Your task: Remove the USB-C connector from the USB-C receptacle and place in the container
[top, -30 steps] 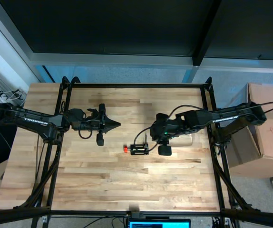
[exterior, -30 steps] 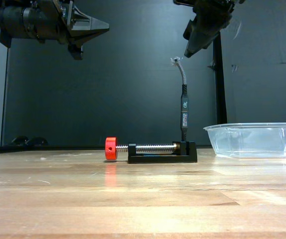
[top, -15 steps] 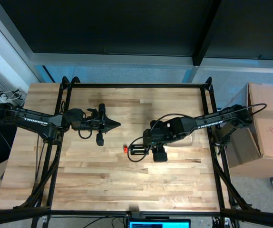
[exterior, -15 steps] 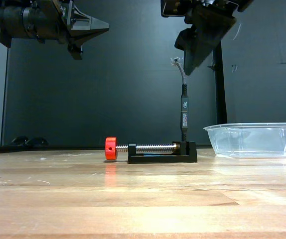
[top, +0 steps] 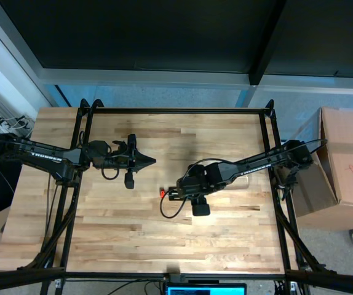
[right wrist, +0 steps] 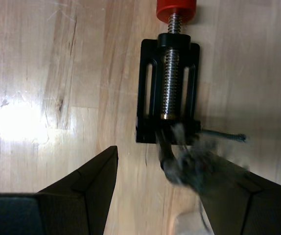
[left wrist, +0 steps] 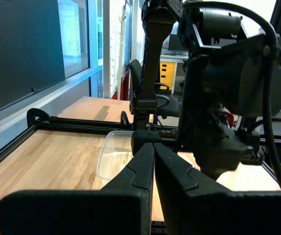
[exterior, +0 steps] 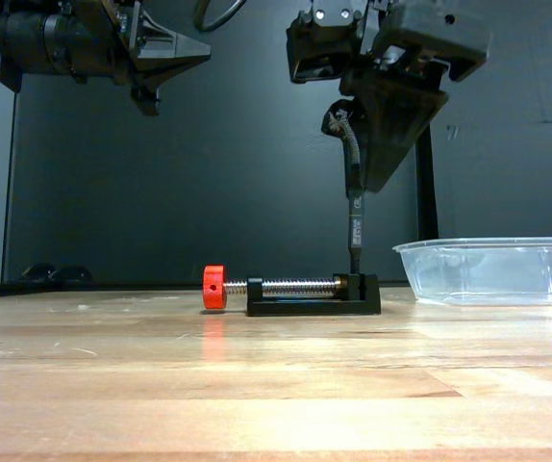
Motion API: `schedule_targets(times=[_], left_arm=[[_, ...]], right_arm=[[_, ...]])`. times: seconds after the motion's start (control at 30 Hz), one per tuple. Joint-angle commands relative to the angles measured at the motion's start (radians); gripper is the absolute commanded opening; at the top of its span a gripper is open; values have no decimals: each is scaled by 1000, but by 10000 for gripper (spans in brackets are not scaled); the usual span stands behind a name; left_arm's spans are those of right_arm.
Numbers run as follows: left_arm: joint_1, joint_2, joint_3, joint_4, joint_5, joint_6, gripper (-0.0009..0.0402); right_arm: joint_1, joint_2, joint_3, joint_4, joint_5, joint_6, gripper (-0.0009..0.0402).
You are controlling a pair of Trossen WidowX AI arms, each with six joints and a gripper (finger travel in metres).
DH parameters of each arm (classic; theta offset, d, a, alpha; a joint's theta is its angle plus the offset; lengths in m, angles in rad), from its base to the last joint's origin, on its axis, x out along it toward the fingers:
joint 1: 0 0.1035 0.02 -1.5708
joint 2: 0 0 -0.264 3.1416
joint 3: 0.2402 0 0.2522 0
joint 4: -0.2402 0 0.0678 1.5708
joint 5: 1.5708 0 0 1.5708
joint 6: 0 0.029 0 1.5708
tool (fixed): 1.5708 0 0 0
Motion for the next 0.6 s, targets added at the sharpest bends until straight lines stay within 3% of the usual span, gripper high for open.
schedule_targets(times=[0.03,0.6], left_arm=[[0,0,0,0,0,0,0],[0,0,0,0,0,0,0]], right_arm=[[0,13,-1,7,2,0,188],[-5,11,-1,20,47,-1,34]])
